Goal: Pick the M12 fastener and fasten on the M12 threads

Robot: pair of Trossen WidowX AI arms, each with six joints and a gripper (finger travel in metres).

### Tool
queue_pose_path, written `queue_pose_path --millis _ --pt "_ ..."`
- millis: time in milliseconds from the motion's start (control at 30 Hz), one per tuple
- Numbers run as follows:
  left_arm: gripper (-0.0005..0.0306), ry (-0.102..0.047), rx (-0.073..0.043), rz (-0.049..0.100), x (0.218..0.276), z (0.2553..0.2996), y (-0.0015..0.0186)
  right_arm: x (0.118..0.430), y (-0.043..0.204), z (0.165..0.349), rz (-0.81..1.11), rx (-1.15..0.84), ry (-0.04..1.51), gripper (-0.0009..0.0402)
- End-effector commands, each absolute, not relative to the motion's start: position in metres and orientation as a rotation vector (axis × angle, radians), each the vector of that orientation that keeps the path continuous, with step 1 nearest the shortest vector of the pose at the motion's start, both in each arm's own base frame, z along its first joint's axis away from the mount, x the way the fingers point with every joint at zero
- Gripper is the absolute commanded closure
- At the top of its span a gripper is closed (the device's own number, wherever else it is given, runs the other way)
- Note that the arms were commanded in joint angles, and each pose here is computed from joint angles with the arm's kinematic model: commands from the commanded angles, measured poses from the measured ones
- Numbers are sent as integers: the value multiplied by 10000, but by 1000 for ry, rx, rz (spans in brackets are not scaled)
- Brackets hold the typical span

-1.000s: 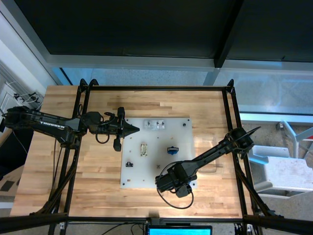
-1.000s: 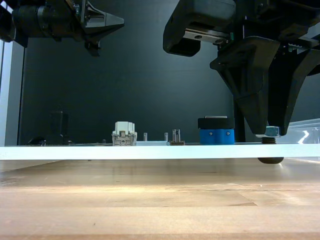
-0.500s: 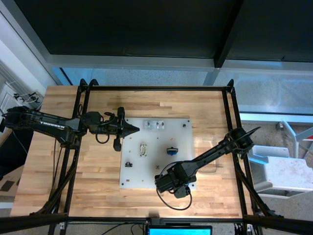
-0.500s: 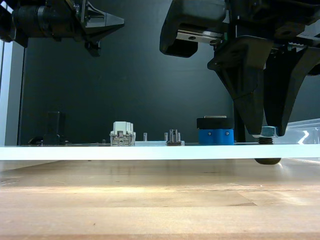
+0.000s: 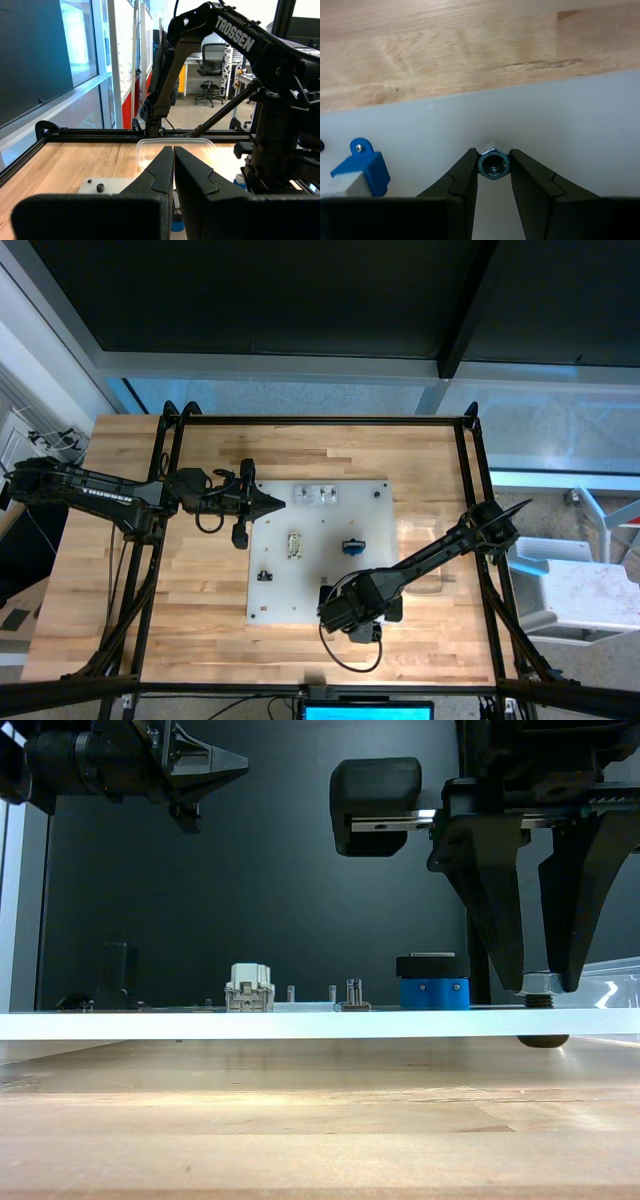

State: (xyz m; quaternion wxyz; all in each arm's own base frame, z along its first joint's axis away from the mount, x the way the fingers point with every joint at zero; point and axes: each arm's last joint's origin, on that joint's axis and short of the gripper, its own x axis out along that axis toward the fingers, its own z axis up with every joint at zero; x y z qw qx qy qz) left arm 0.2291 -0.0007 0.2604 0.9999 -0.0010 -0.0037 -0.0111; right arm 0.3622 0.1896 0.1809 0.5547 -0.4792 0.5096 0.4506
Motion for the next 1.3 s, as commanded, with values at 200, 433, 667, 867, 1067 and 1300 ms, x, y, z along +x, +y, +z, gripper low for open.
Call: queue_pose_path --millis 200,433,667,867,1067,1300 --pt "300 -8 -2 -22 2292 2605 -6 3612 1891 1826 907 -957 1287 373" --pt "300 -8 -2 -22 2292 2605 -6 3624 1895 1821 688 -721 1362 373" --pt "300 -8 -2 -22 2292 2605 -7 3623 1893 1818 470 -485 1428 373" --pt "300 -8 -2 -22 2292 2605 -6 3625 1890 1818 264 -261 1466 373" --pt "300 -8 -2 -22 2292 2605 -6 3624 1887 1813 139 -127 1479 373" --pt "300 -8 -2 -22 2292 2605 -6 3598 1876 1765 -67 84 1500 373"
